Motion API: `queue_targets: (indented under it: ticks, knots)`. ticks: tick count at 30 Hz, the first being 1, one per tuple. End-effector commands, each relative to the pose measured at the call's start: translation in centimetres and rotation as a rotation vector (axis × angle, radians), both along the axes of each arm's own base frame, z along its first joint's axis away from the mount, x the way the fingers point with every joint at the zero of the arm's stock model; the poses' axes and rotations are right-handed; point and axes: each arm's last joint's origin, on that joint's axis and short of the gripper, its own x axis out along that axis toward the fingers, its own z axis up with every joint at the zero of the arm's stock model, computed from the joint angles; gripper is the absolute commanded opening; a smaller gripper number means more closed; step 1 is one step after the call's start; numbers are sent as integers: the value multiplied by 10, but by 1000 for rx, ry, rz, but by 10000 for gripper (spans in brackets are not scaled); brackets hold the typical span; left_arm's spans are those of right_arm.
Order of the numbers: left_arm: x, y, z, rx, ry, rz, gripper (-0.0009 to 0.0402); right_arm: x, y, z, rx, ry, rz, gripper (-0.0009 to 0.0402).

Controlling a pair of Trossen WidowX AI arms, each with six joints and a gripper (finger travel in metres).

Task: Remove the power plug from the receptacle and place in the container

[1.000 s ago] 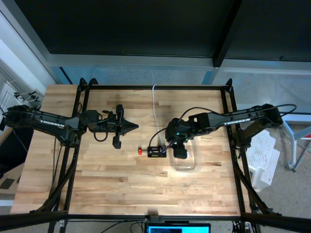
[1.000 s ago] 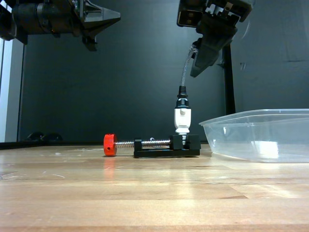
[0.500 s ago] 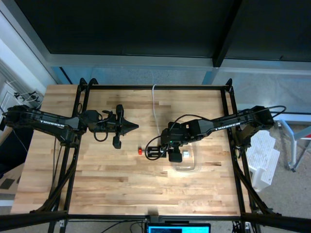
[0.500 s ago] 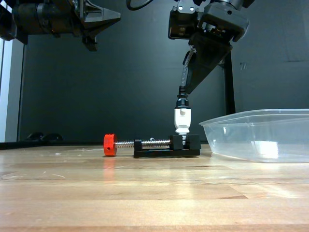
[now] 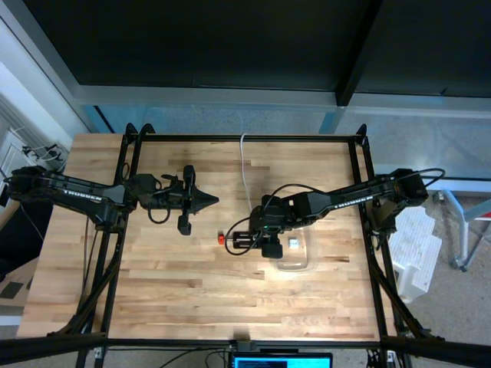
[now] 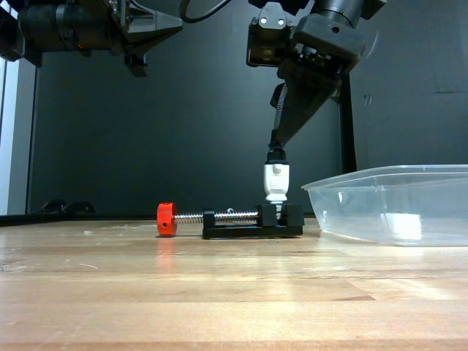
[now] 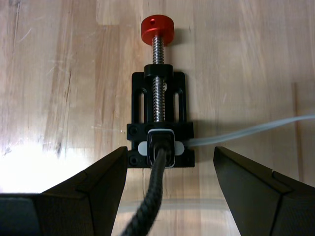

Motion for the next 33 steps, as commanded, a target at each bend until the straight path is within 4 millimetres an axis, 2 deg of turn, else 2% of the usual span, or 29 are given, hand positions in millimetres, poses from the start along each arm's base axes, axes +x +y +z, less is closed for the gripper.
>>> queue_targets:
  ticks: [1, 9, 12, 22, 33]
  knots:
    - [0, 0, 0, 0, -1, 0, 0, 3, 1, -4, -2, 3, -1, 243]
    - [0, 0, 0, 0, -1, 0, 0, 7, 2, -11, -1, 4, -2, 241]
    - [0, 0, 0, 0, -1, 0, 0, 7, 2, -11, -1, -1, -2, 229]
    - [0, 0, 0, 0, -1, 0, 0, 7, 2, -11, -4, 0, 4, 164]
    - [0, 0, 0, 0, -1, 0, 0, 7, 2, -10, -6, -1, 6, 63]
